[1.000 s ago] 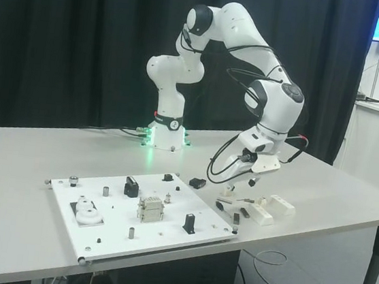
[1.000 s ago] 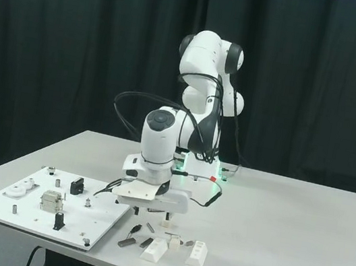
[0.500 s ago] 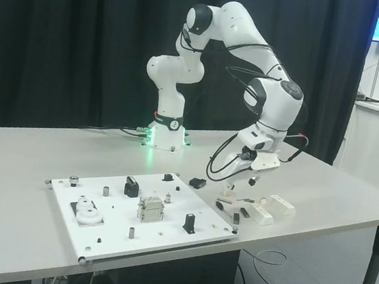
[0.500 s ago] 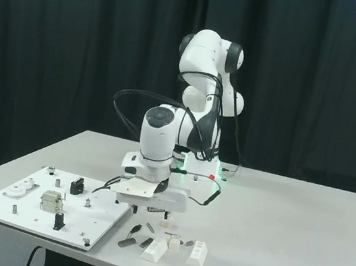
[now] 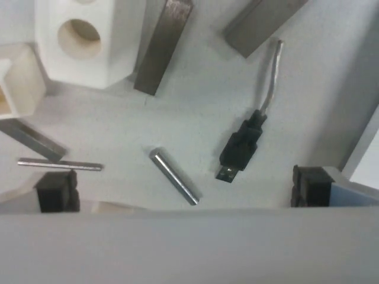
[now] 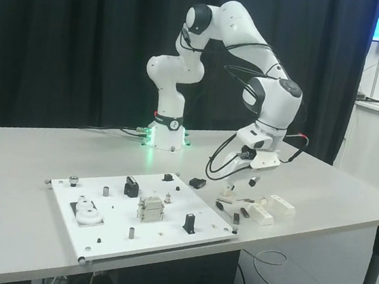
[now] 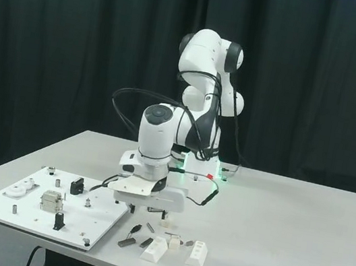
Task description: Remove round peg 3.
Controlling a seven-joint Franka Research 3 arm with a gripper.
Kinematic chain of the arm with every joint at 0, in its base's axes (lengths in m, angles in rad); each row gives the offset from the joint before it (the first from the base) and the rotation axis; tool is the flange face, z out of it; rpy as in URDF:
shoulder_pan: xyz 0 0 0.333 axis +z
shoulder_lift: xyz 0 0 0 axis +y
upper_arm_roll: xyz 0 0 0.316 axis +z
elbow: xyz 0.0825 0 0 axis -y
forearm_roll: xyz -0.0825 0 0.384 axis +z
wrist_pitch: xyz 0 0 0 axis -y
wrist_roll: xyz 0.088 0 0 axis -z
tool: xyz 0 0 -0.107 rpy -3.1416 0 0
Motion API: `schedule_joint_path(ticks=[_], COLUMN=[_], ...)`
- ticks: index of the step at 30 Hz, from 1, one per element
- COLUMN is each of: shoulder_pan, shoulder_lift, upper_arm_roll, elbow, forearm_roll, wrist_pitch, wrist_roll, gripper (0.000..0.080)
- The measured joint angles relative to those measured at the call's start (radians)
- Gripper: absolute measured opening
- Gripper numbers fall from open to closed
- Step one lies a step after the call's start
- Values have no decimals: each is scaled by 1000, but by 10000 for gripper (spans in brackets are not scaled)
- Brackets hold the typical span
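**Peg flat on the table, fingers spread above**

Seen from the wrist: gripper point(image 5: 183, 189) spread wide, pinching nothing, poised above a round peg point(image 5: 173, 176) lying flat on the grey table point(image 5: 195, 112), just beside a black USB plug point(image 5: 240, 148). Beyond: a white holed block point(image 5: 89, 38) and grey bars. Farther off, across the table: white board point(image 6: 141, 214).

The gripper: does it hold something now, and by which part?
Nothing is held. The gripper is open, and the round peg lies on the table between its fingers.
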Motion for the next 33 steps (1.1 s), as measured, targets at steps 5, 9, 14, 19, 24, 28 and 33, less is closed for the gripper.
schedule_joint_path(ticks=[5, 9, 14, 19, 24, 28, 33], shoulder_pan=[0, 0, 0, 0, 0, 0, 0], shoulder_lift=[-2, -4, -7, -13, -22, -28, -31], upper_arm_roll=[-3, -5, -7, -11, -19, -29, -50], elbow=[-1, -2, -2, -2, -2, 3, 12], forearm_roll=[0, 0, 0, 0, -1, -6, -31], wrist_pitch=[3, 6, 15, 28, 45, 62, 104], wrist_roll=[0, 0, 0, 0, 0, 0, 0], gripper=[800, 800, 800, 800, 800, 800, 800])
